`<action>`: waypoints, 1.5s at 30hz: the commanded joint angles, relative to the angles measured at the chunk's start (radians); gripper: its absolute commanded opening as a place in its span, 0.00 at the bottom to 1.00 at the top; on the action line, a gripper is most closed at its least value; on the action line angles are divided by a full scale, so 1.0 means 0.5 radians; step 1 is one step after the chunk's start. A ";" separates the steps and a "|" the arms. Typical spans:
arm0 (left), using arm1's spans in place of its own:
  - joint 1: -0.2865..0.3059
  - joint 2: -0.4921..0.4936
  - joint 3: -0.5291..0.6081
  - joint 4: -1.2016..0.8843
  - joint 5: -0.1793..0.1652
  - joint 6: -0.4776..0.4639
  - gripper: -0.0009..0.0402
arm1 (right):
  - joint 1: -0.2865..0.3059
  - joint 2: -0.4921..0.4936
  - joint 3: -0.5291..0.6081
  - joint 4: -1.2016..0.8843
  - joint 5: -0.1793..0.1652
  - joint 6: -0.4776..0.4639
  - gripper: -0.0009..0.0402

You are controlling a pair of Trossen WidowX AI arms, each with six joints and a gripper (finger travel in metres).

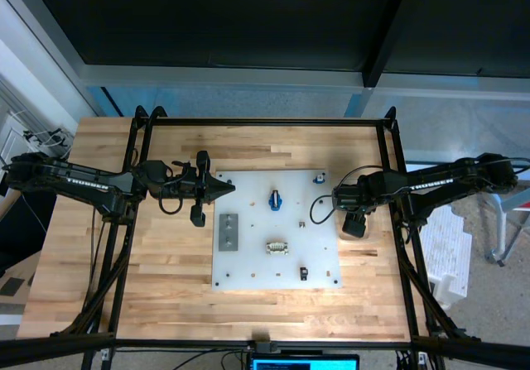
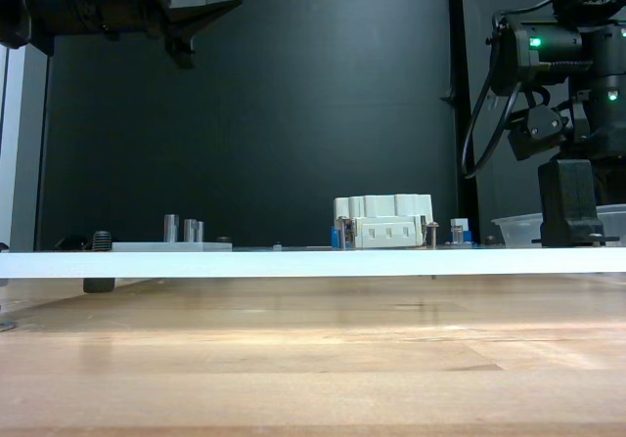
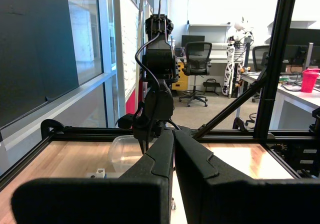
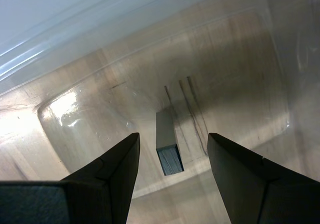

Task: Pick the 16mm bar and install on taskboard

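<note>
The 16mm bar is a short grey stub lying on the floor of the clear tray. My right gripper is open, one finger on each side of the bar and apart from it. In the high view the right gripper points down into the tray, just off the right edge of the white taskboard. From table height the right gripper stands in the tray. My left gripper is shut and empty, held high over the taskboard's left rear part.
On the taskboard sit a grey metal block with pins, a blue fitting, a beige connector and a small black part. Black frame rails border the wooden table.
</note>
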 commanded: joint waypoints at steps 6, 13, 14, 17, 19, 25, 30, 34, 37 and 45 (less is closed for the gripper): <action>0.001 0.001 0.001 0.000 0.000 0.001 0.02 | -0.001 -0.004 0.001 -0.007 -0.001 -0.002 0.32; 0.001 0.001 0.001 0.000 0.000 0.001 0.02 | -0.002 -0.004 0.002 -0.007 -0.001 -0.001 0.17; 0.001 0.001 0.001 0.000 0.000 0.001 0.02 | -0.002 -0.004 0.002 -0.008 -0.001 0.000 0.15; 0.001 0.001 0.001 0.000 0.000 0.001 0.02 | -0.002 -0.004 0.005 -0.008 -0.001 -0.002 0.08; 0.000 0.001 0.001 0.000 0.000 0.001 0.02 | -0.002 -0.004 0.005 -0.008 -0.001 -0.002 0.04; 0.001 0.001 0.001 0.000 0.000 0.001 0.02 | 0.000 -0.008 0.005 -0.016 -0.016 0.001 0.03; 0.000 0.001 0.001 0.000 0.000 0.001 0.02 | 0.001 -0.050 0.034 -0.034 -0.016 0.001 0.02; 0.001 0.001 0.001 0.000 0.000 0.001 0.02 | 0.005 -0.069 0.120 -0.144 -0.016 -0.001 0.02; 0.000 0.001 0.001 0.000 0.000 0.001 0.02 | 0.009 -0.070 0.221 -0.236 -0.016 0.000 0.02; 0.001 0.001 0.001 0.000 0.000 0.001 0.02 | 0.047 -0.070 0.504 -0.472 -0.016 -0.007 0.02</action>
